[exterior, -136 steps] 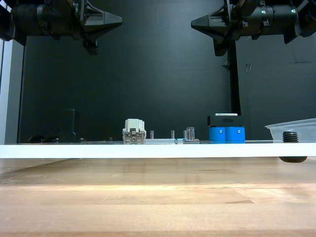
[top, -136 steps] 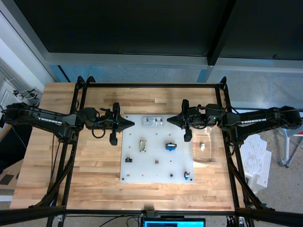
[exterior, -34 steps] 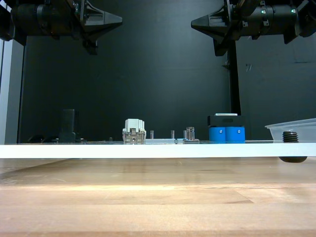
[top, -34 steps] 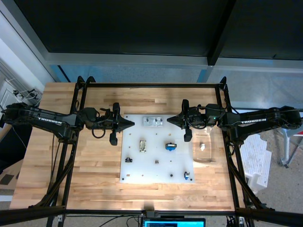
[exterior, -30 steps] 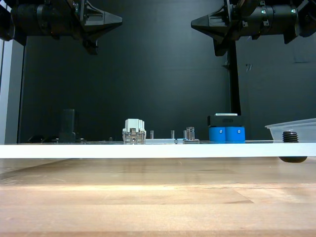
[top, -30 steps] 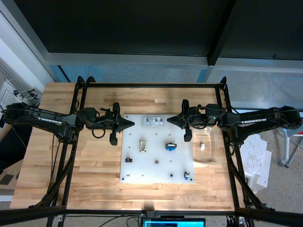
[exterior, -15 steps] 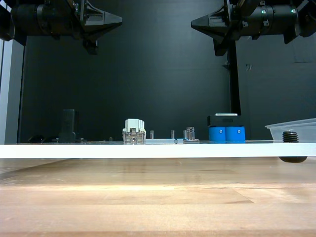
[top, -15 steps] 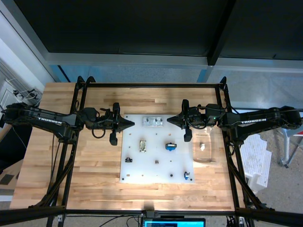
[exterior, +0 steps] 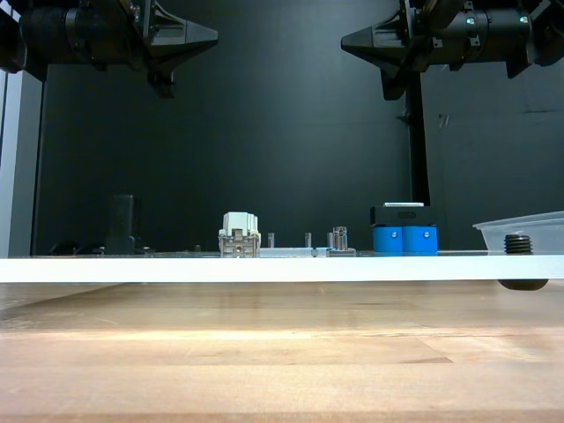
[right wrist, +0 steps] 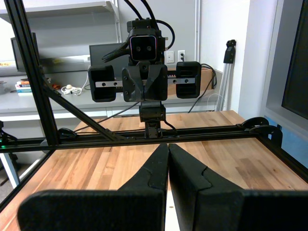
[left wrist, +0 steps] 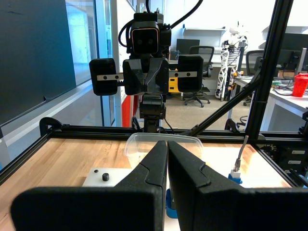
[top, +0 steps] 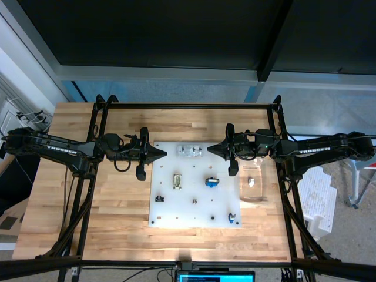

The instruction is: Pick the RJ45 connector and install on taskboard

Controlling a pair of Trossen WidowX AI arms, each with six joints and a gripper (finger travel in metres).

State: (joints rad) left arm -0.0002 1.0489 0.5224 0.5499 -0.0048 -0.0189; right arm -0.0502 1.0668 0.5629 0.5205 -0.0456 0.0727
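The connector is seen in the left wrist view standing upright on the blue jack, with its grey cable rising off it. It is judged to be installed, though full seating cannot be confirmed. In the high view the jack lies lower right of centre, at the near right corner of the board; what sits on it cannot be told there. In the tray, right of the board, only the pale block is seen, with nothing dark on it.

The right gripper is held high over the board's far right part, its fingers pressed together on nothing, as its own wrist view shows. The left gripper is held over the board's far left edge, likewise closed and empty.

Of the two, the right gripper is the nearer: the jack lies down-frame and slightly right of its tip. Any further press would have to be made straight down along the plug's upright axis.
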